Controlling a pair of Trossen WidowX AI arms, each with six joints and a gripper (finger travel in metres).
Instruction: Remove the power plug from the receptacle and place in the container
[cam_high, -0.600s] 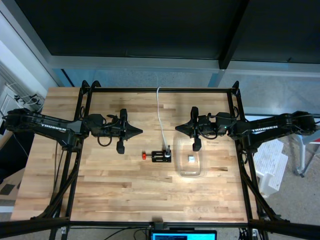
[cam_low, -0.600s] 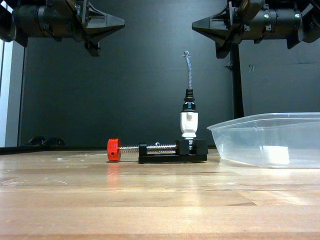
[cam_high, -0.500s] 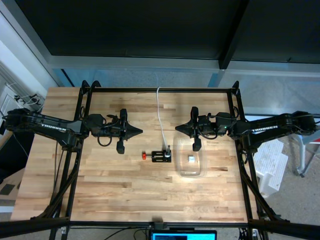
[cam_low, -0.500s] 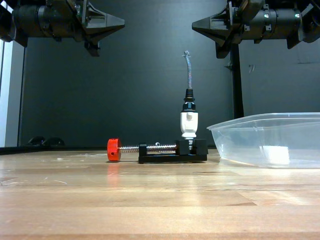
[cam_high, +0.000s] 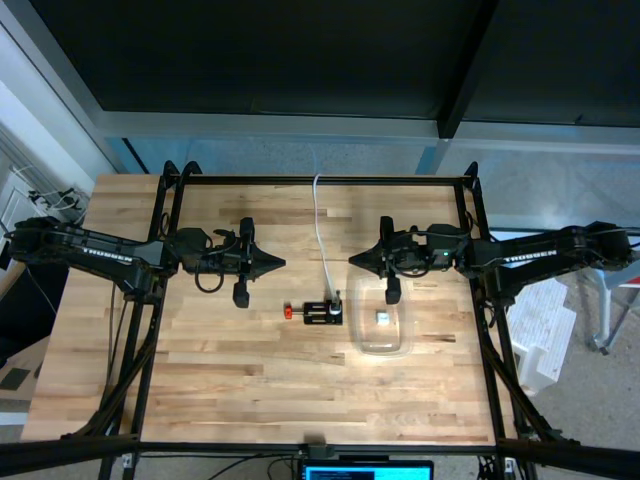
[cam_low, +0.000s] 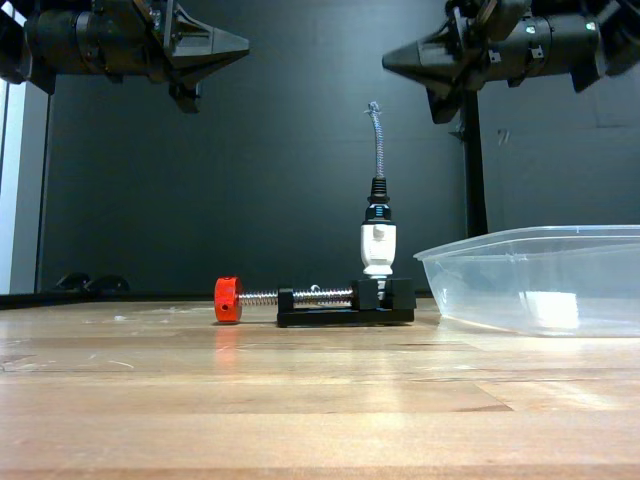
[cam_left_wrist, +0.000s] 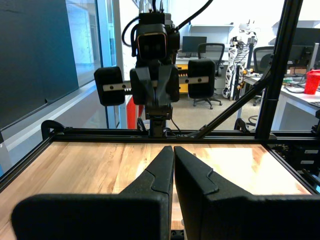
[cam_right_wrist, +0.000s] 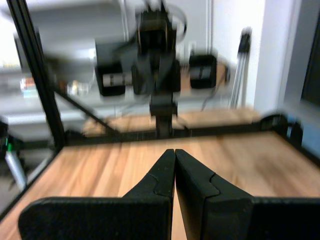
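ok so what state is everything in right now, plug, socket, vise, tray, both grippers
power plug: seated upright in the receptacle, wire tail pointing up
receptacle: clamped in the vise
vise: closed on the receptacle
container: flat on the table, holds only a small white cube
left gripper: jaws shut, empty, high above the table left of the vise
right gripper: jaws shut, empty, high above the table right of the vise

A wooden table (cam_high: 250, 380) stands before a dark wall (cam_low: 300, 150), with office chairs (cam_left_wrist: 206, 51) and desks (cam_left_wrist: 300, 89) beyond.
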